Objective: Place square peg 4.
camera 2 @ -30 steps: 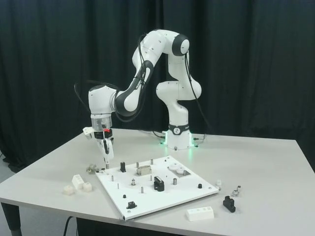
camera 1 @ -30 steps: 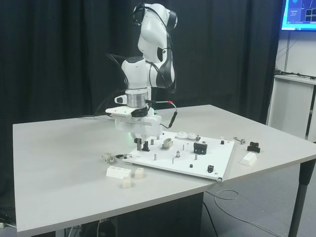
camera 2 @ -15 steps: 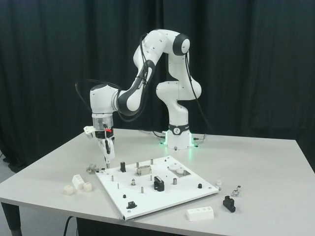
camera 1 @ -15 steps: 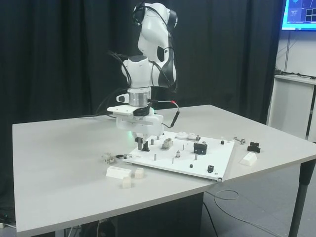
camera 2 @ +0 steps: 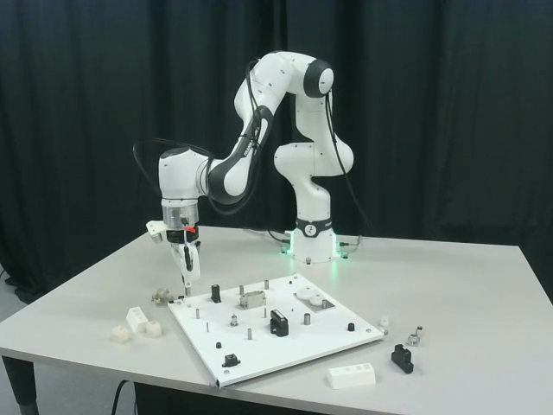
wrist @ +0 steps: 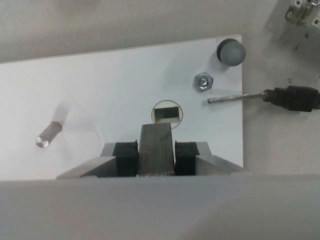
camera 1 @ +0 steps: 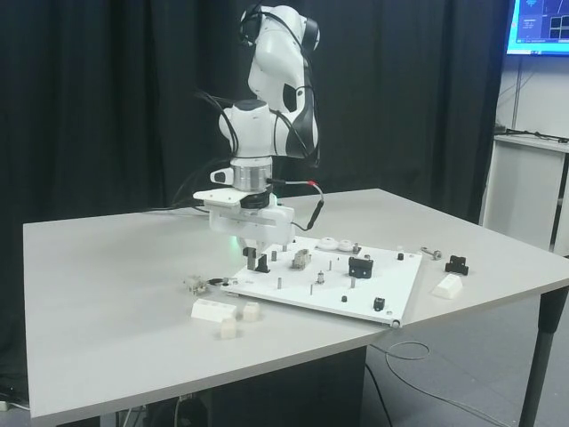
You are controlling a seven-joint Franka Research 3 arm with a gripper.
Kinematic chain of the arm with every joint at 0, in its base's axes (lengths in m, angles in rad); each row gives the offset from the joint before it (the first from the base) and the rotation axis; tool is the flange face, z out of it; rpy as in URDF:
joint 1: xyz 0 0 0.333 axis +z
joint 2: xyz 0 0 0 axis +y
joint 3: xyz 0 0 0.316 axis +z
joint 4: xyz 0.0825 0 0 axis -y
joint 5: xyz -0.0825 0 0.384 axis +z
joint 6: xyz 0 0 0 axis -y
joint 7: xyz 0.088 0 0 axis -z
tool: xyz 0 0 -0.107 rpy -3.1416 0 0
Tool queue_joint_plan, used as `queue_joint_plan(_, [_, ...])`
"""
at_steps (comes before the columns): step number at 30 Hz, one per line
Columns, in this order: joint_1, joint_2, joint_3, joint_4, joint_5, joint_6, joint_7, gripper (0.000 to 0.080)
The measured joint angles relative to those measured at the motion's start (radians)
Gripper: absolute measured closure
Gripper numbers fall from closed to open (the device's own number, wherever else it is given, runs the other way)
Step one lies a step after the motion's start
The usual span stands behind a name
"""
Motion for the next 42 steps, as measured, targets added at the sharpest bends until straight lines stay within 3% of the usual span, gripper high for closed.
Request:
queue_joint_plan(34, [0.019,-0.015,-0.002,0.0,-0.028,0.015,0.009,0.0648])
queue_joint_plan(42, [0.024,-0.017,-0.007,-0.006,-0.073,0.014,0.009,0.0648])
